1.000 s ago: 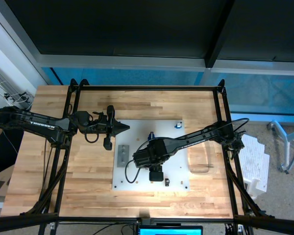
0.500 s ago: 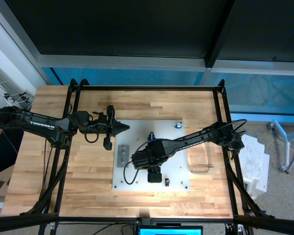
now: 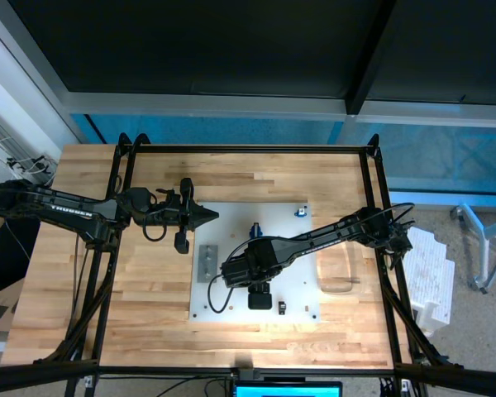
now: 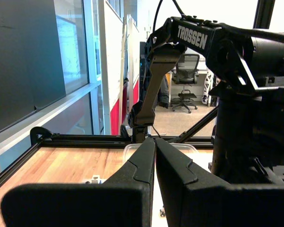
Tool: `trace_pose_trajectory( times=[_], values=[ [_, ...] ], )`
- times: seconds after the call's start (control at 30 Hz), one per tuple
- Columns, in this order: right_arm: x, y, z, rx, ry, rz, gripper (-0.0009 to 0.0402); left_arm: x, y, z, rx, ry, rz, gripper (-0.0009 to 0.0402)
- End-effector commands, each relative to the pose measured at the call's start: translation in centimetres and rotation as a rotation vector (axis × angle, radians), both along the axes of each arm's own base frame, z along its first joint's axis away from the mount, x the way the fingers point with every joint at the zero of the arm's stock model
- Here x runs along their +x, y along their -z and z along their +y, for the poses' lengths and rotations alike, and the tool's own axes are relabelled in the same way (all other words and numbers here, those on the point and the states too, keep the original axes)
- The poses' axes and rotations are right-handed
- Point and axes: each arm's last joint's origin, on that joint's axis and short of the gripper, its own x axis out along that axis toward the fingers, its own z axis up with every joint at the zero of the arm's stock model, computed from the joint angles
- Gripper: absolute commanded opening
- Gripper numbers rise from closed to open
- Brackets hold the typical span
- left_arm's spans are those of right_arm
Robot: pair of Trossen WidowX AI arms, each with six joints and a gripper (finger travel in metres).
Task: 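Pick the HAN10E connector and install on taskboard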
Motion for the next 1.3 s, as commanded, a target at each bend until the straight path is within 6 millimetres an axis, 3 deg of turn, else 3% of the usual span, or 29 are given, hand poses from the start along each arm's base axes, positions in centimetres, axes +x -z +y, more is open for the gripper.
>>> trace_pose_trajectory(
  times=[0.03,0.57,1.3],
  values=[
    [0.0,0.0,0.0,0.000,0.000,-0.002,0.0023,0.0,0.0,0.0,0.000,0.000,0.000,0.0001],
    [0.0,0.3,-0.1,-0.003,0.002,0.004,0.0023,0.0,0.0,0.0,0.000,0.000,0.000,0.0001],
    [-0.1,2.8,-0.1,0.005,0.015,0.003,0.0023,0.0,0.0,0.0,0.000,0.000,0.000,0.0001]
  ],
)
